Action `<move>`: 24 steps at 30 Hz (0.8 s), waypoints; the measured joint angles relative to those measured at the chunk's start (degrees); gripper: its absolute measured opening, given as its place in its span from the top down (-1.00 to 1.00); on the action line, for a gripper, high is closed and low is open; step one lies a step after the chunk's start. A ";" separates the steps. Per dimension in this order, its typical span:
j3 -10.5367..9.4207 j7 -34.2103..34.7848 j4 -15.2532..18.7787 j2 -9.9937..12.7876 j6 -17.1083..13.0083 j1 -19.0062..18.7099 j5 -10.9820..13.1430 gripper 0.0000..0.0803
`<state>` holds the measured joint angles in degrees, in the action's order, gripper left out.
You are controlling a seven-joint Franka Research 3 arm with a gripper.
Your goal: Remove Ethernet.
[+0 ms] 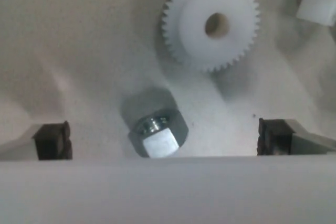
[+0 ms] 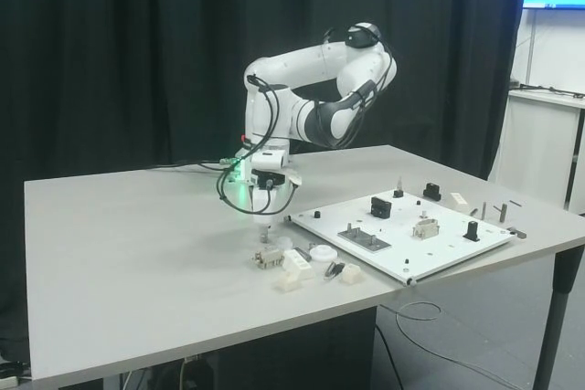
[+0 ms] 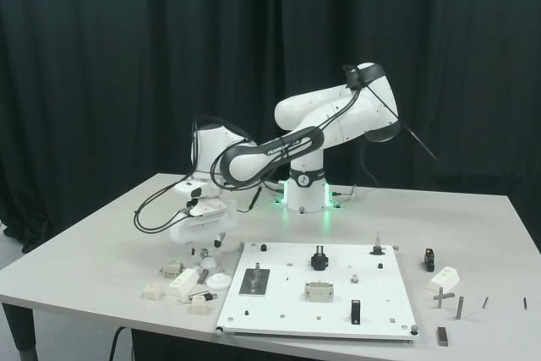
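Note:
My gripper (image 1: 163,139) is open, with its black fingertips (image 1: 52,141) far apart. It hangs low over the grey table, just off the white board's near corner (image 2: 302,218). A metal hex nut (image 1: 157,129) lies on the table between the fingertips, and neither touches it. A white gear (image 1: 212,22) lies flat just beyond the nut. The room views show the gripper (image 2: 265,224) (image 3: 203,238) pointing straight down beside a cluster of loose parts (image 2: 294,268). No Ethernet plug or cable is recognisable in any view.
The white board (image 3: 321,302) carries black fixtures (image 3: 320,258), a grey plate with a peg (image 3: 254,281) and a small socket block (image 3: 319,291). Loose white blocks (image 3: 182,283) lie near the table's front edge. More small parts (image 3: 444,281) lie beyond the board's far side.

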<state>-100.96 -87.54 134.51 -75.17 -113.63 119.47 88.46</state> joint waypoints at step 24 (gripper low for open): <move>2.52 0.09 -0.39 0.30 0.68 -0.91 -2.22 -0.99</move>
<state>-98.44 -87.45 134.12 -74.87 -112.95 118.56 86.24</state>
